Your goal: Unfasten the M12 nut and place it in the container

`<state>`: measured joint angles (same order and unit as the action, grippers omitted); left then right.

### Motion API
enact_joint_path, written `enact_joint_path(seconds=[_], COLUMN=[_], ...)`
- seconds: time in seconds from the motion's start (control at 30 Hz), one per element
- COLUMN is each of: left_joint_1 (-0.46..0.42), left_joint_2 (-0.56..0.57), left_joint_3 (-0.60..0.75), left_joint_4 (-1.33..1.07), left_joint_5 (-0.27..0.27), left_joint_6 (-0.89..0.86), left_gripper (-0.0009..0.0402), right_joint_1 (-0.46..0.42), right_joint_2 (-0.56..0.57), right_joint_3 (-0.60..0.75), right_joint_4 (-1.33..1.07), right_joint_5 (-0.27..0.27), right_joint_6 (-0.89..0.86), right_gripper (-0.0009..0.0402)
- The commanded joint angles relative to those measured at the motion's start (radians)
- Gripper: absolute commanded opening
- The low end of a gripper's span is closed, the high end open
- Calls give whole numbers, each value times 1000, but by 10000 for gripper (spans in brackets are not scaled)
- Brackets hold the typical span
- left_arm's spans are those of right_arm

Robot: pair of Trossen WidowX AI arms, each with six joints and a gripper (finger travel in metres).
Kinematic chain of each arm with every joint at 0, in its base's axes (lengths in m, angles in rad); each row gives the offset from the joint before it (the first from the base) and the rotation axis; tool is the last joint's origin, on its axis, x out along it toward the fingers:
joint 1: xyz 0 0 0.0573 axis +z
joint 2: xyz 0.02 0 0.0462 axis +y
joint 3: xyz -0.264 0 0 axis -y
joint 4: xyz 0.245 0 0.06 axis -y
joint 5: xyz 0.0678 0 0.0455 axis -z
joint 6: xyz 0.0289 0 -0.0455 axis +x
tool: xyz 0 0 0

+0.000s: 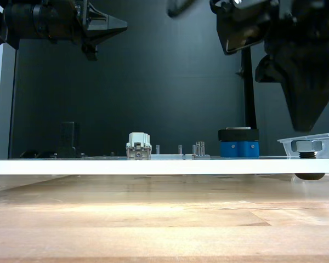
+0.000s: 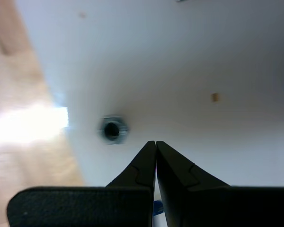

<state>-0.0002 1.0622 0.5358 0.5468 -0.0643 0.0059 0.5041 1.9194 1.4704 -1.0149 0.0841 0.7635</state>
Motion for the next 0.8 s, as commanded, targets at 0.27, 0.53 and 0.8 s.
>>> enact_joint_path(seconds=[0.27,0.53,0.8], left_joint_1=[0,0,0], left_joint_2=[0,0,0], left_joint_3=[0,0,0], left_joint_4=[-1,1,1], left_joint_5=[0,0,0], left_joint_6=[0,0,0], left_gripper=[0,0,0], right_joint_1=[0,-2,-2], right_joint_2=[-8,-8,3], right_joint_3=[82,82,84], right_joint_4=[-42,-37,-27], right_joint_5=[-154,-44,-48], right_joint_6=[-42,151,381], right_gripper=[0,5,128])
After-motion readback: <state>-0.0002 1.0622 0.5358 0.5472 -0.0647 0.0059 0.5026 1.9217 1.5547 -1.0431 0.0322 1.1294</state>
